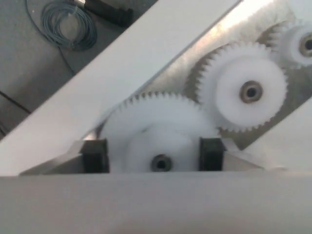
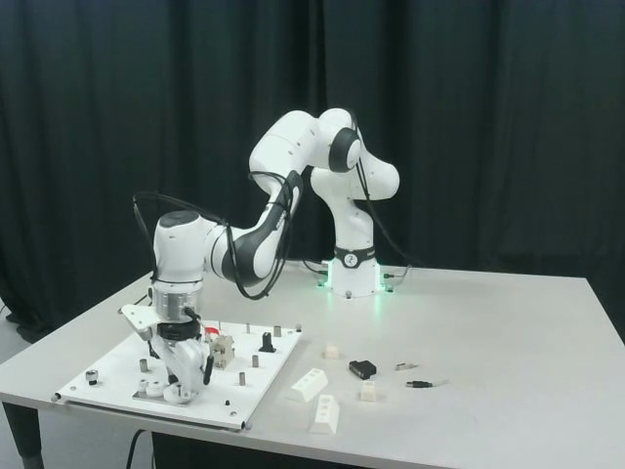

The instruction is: Remove large gear.

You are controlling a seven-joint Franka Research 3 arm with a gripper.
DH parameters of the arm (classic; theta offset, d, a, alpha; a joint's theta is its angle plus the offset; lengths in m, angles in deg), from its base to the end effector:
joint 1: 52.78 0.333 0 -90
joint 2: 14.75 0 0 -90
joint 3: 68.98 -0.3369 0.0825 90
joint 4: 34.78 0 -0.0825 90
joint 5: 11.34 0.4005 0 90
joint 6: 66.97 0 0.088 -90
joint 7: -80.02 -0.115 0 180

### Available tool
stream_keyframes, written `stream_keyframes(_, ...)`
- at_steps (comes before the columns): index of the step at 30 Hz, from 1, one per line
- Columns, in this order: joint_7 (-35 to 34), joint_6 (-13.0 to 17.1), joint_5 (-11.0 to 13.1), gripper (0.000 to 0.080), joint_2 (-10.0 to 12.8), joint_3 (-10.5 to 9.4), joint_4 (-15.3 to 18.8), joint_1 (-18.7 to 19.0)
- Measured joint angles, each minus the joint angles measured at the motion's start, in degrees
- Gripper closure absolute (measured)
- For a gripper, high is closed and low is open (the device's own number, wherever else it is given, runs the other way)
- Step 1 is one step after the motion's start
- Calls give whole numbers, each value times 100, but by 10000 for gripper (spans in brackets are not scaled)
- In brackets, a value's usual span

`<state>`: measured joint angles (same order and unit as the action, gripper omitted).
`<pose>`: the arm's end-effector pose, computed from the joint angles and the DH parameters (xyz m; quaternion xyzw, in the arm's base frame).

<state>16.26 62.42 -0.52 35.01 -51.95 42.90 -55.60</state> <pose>0.7457 -0.2070 0.2169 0.7422 -0.6683 0.0471 0.0200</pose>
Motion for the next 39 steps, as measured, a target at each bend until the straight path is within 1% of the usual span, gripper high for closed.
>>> stream_keyframes(3,264,-54,23,272,0,-6,-6,-37)
stream_keyframes(7,288,-93,86,272,8,-10,-30,-57)
stream_keyframes(8,288,-102,101,473,10,-10,-36,-61)
stream_keyframes(20,297,-203,427,471,31,-10,-106,-139)
stream_keyframes(23,349,-218,477,471,35,-10,-118,-153)
stream_keyframes(32,427,-216,485,471,36,-10,-122,-152)
stream_keyframes(39,468,-213,437,473,37,-4,-124,-138)
